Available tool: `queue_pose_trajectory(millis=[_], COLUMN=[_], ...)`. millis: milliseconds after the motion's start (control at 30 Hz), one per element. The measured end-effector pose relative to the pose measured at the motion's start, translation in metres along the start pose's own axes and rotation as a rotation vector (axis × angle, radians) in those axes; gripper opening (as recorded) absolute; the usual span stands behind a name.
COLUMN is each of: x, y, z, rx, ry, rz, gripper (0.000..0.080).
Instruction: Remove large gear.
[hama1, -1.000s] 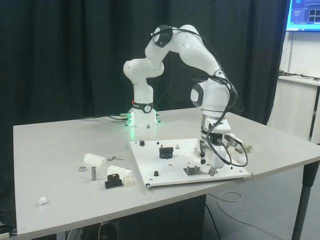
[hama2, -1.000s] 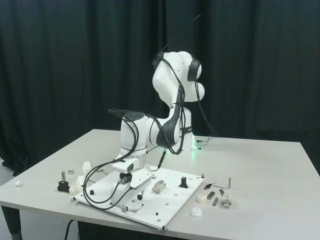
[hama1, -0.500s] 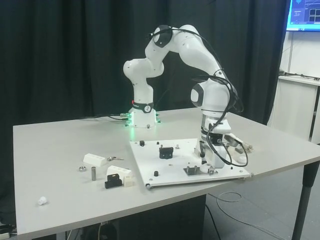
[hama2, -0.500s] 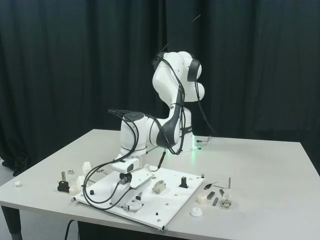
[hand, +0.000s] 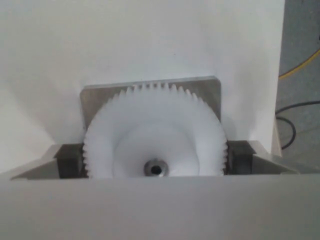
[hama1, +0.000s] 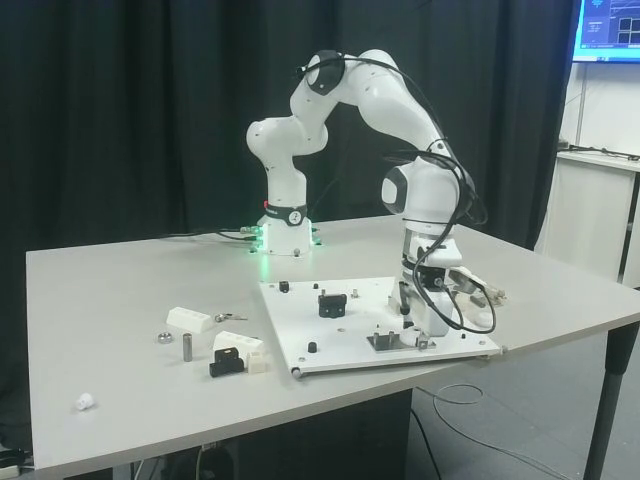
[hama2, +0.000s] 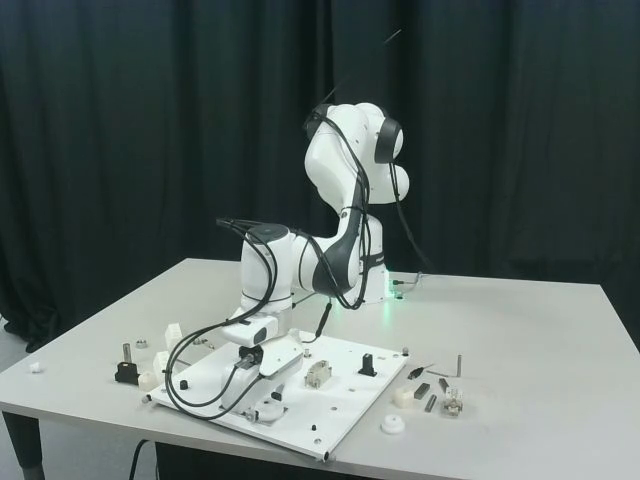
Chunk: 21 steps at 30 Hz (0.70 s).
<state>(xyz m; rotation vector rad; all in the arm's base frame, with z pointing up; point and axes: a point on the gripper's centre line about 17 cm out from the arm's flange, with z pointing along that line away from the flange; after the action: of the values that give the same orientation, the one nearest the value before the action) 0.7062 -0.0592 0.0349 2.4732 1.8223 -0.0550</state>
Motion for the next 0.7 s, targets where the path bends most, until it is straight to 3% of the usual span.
queue_pose_trajectory(millis=[700], x=[-0.002], y=[0.0], z=[-0.013], rx=[0.025], ry=[-0.037], rz=[0.014], gripper=[0.0596])
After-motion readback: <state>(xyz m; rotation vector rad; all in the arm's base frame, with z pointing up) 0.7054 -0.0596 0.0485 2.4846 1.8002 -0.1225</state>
